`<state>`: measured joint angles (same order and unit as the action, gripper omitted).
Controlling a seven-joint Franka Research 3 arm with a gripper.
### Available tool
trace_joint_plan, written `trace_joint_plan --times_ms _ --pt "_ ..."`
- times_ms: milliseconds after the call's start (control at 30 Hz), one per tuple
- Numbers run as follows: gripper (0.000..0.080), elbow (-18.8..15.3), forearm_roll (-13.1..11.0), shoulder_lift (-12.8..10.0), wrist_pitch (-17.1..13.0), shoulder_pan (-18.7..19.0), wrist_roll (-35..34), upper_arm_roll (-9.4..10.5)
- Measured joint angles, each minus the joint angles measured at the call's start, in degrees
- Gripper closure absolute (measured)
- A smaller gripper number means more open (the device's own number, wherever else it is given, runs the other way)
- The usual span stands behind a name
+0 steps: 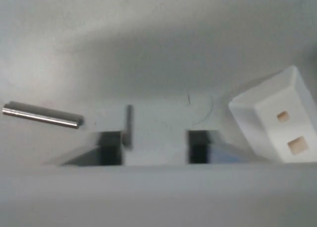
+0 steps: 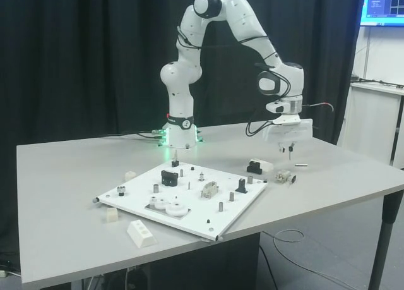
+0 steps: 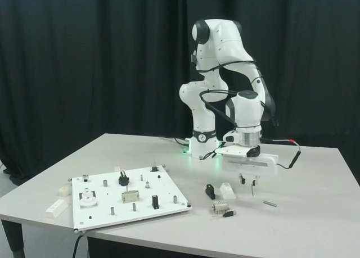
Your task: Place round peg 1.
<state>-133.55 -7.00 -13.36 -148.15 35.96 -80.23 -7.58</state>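
Note:
A thin grey round peg [image 1: 129, 126] hangs upright just above the table, against the inner side of one finger [image 1: 111, 148]. It also shows under the gripper in the room views [image 2: 289, 153] [image 3: 252, 191]. My gripper [image 1: 154, 147] [image 2: 288, 146] [image 3: 247, 182] is open, its two black fingers wide apart with nothing clamped between them. It hovers low over the grey table, to the right of the white assembly board [image 2: 246, 201] [image 3: 169, 204]. A second, thicker metal peg [image 1: 42, 115] [image 2: 300, 165] [image 3: 270, 203] lies flat on the table close by.
A white block with two square holes [image 1: 275, 118] [image 3: 227, 190] stands near the gripper, with a black piece [image 3: 210, 191] and a small connector [image 2: 284, 176] [image 3: 219, 208] beside it. The board carries several pegs, gears and black parts. Loose white blocks [image 2: 140, 233] lie at its front.

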Motion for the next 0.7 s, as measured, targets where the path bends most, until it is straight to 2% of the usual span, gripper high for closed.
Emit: trace_joint_plan --times_ms 267,300,467,500,700 --pt "0.0602 0.5 1.0 -0.4 0.0 0.0 -1.1 0.12" --pt "0.0076 0.6 1.1 -0.5 0.0 0.0 -1.3 0.13" --pt "0.0076 0.6 1.5 -0.5 0.0 0.0 -1.7 0.15" --pt "0.0022 0.7 1.6 -0.5 0.0 0.0 -1.7 0.15" --pt "0.0006 0.7 1.8 -0.5 0.0 0.0 -2.2 0.16"
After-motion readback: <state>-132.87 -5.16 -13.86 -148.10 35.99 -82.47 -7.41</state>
